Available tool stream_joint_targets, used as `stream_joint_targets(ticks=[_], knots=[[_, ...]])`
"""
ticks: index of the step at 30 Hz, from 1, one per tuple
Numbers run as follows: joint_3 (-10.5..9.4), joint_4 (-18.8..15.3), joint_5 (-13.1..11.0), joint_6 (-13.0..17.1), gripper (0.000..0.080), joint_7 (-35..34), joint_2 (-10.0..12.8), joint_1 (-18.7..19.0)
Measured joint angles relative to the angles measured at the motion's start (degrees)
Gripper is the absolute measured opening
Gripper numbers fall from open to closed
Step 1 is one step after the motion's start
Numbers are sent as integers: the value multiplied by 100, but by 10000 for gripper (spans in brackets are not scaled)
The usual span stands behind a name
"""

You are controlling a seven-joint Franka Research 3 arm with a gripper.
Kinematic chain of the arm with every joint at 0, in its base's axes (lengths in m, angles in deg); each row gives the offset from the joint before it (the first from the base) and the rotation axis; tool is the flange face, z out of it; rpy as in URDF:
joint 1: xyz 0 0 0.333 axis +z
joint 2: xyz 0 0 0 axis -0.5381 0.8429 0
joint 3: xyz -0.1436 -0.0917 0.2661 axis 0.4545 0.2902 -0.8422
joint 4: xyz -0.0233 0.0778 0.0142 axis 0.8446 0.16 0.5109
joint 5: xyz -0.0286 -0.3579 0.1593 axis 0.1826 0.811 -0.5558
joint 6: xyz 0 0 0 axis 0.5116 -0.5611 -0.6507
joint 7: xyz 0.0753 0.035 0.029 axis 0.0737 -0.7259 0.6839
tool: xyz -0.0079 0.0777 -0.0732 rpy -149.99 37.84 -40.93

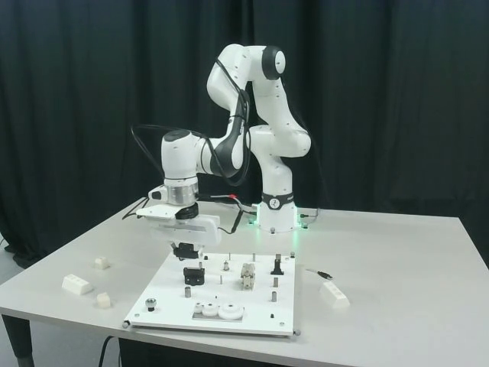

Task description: Place D-SUB.

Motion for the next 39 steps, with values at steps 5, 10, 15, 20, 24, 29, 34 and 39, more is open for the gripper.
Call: stream_joint_targets(ticks=[5,10,15,20,24,29,34,39], knots=[[0,0,0,32,577,-84,-1,34],[-1,1,0,52,577,-156,-6,79],[-1,7,0,64,577,-222,-12,114],[0,15,1,95,577,-254,-18,127],[18,32,67,157,577,-254,-20,126],[83,74,205,198,577,-228,-19,122],[222,114,302,205,577,-61,-19,118],[447,126,308,257,577,219,-11,115]])
